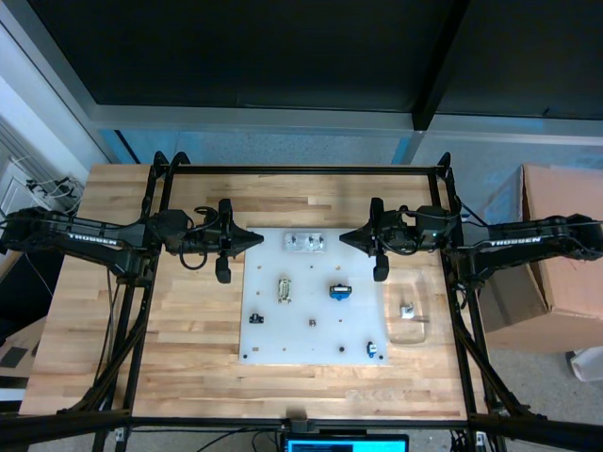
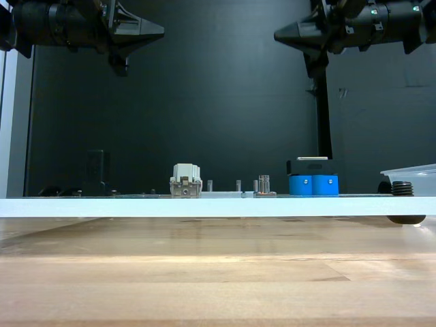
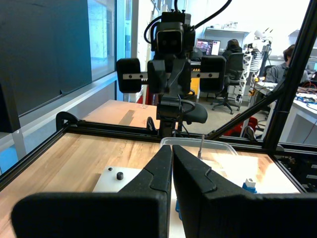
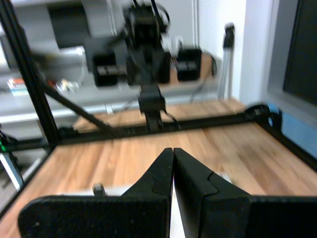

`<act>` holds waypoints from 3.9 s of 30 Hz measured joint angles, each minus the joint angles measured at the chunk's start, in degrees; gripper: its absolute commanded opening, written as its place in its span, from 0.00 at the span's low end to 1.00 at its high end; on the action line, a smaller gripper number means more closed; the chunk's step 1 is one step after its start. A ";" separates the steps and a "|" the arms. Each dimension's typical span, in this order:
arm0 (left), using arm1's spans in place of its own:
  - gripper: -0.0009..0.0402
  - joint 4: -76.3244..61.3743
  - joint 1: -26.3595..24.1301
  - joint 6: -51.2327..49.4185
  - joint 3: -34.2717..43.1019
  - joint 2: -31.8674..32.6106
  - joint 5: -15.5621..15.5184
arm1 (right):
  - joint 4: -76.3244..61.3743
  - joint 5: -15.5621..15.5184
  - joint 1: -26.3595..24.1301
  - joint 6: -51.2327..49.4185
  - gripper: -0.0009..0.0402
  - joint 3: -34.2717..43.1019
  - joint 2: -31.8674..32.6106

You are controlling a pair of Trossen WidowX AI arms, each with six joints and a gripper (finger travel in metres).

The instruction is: Pick the RJ45 connector and install on the taskboard

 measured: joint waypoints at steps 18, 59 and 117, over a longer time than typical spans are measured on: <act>0.02 0.00 0.00 0.00 0.00 0.00 0.00 | -68.78 7.23 12.46 4.28 0.02 20.44 -6.54; 0.02 0.00 0.00 0.00 0.02 0.00 0.00 | -92.50 4.20 33.42 23.63 0.27 20.48 4.81; 0.02 0.00 0.00 0.00 0.02 0.00 0.00 | -78.09 3.61 37.40 26.84 0.02 13.09 13.20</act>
